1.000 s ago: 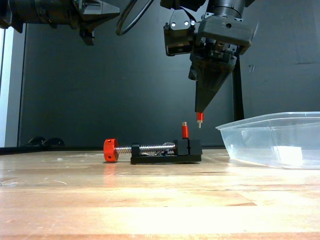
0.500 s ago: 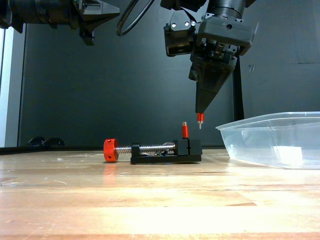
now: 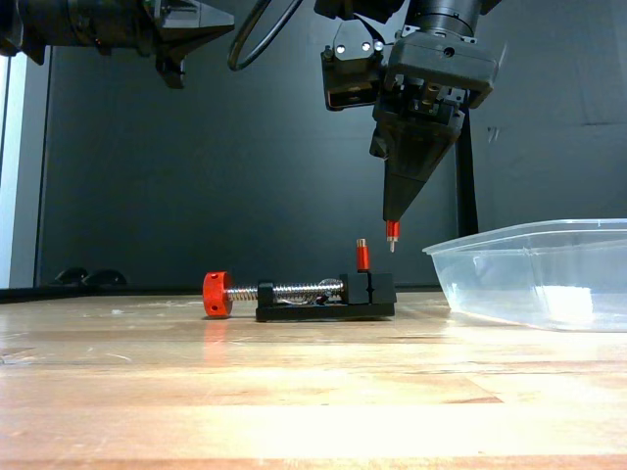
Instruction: Pick the rca connector and install on the hub
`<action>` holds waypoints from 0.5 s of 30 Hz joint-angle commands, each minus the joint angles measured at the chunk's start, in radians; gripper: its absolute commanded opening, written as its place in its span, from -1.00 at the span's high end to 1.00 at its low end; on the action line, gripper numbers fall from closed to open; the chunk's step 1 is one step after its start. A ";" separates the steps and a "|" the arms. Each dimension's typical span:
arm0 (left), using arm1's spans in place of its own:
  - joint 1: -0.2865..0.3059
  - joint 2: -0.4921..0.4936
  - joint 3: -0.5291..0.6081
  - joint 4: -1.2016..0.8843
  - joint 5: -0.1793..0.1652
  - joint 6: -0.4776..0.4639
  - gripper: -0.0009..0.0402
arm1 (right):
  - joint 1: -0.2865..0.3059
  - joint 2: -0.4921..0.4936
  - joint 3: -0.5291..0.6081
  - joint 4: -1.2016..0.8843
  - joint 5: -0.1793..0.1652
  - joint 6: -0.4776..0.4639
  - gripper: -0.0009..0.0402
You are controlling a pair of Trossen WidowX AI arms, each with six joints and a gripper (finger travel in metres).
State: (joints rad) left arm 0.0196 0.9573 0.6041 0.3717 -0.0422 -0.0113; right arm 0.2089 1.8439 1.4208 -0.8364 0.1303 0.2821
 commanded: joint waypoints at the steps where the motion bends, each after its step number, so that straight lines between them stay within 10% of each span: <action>1: 0.000 0.000 0.000 0.000 0.000 0.000 0.95 | 0.000 0.000 0.000 0.001 0.001 0.000 0.96; 15: 0.000 0.000 0.000 0.000 0.000 0.000 0.95 | 0.000 0.000 -0.005 0.005 0.000 0.000 0.96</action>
State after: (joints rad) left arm 0.0196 0.9573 0.6041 0.3717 -0.0422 -0.0109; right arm 0.2089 1.8439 1.4155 -0.8322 0.1303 0.2821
